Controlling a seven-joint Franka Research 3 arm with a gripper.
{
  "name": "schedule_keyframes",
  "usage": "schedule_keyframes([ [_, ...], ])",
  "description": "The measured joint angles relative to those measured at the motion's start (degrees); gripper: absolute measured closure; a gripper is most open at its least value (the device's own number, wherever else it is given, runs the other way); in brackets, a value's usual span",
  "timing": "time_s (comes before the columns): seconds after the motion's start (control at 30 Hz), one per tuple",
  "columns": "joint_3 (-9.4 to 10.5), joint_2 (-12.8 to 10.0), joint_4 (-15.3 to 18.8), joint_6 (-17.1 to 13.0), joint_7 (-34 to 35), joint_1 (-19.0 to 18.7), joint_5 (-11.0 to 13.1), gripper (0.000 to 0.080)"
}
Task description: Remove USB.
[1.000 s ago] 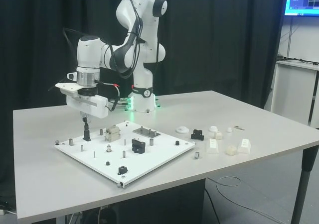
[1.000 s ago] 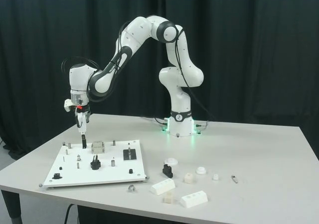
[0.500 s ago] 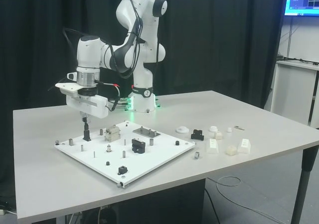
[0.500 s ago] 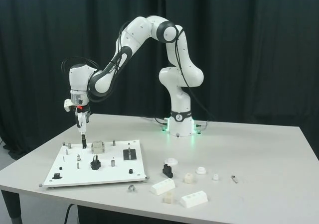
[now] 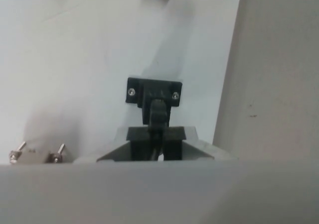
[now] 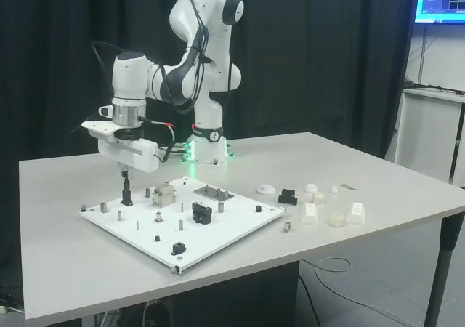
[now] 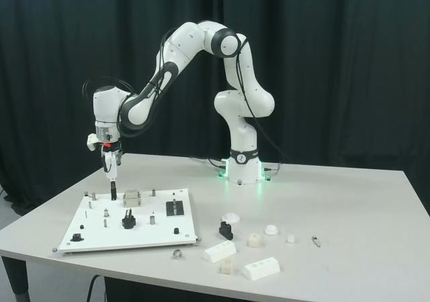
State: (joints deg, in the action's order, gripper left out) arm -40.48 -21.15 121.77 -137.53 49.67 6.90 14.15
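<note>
A black USB plug (image 5: 157,115) stands upright over its black socket (image 5: 134,93) near one corner of the white board (image 5: 75,59). My gripper (image 5: 157,137) is shut on the plug's upper end. In the first room view the gripper (image 6: 125,174) hangs over the board's far left corner, with the USB plug (image 6: 126,190) reaching down to the socket (image 6: 128,202). The second room view shows the same plug (image 7: 113,185) under the gripper (image 7: 110,171). Whether the plug's tip still sits inside the socket is hidden.
The white board (image 6: 218,221) also carries a grey block (image 6: 165,195), a black holder (image 6: 201,213), several pegs and small black parts. Loose white pieces (image 6: 311,213) and a black part (image 6: 288,195) lie on the grey table right of the board. The arm's base (image 6: 205,142) stands behind.
The gripper has crept upward very slightly with the plug in it. Nothing else has moved.
</note>
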Motion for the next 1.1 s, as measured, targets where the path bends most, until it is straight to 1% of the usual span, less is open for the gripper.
schedule_keyframes([
  [0.17, -0.02, 0.0, -0.22, 0.78, 0.31, 0.0, 0.0, 0.0755],
  [0.73, -0.25, 0.26, -0.94, 1.2, 0.31, -0.04, -0.45, 0.0755],
  [0.93, -0.39, 1.81, -2.24, 4.08, 0.48, -0.17, -1.8, 0.0755],
  [1.1, -0.47, 3.48, -3.3, 7.06, 2.02, -0.17, -3.62, 0.0755],
])
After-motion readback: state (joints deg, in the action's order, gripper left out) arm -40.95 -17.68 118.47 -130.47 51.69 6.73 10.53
